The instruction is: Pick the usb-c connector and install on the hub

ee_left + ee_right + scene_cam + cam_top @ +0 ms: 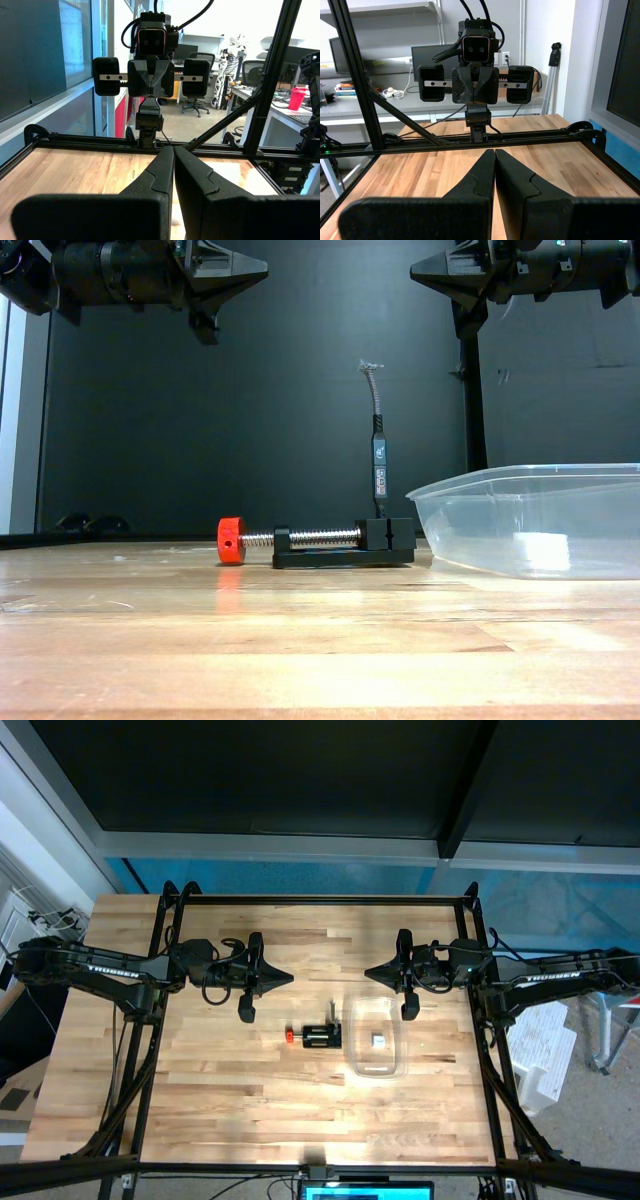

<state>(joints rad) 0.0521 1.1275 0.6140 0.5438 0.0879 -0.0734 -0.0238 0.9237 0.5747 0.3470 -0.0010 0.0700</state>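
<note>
Plastic tub [377,1066] holds usb-c connector [378,1040], left tool [291,978] and right tool [367,974] closed, high above.

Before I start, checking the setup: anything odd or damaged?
The cable stub upright in the clamp is frayed on top. A small pale piece lies free in the clear tub. Left gripper and right gripper hang shut above the table.

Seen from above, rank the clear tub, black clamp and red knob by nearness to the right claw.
Right gripper, shut, raised right of centre; left gripper, shut, facing it.
1. Clear tub, right side.
2. Black clamp, table centre.
3. Red knob, clamp's left end.
</note>
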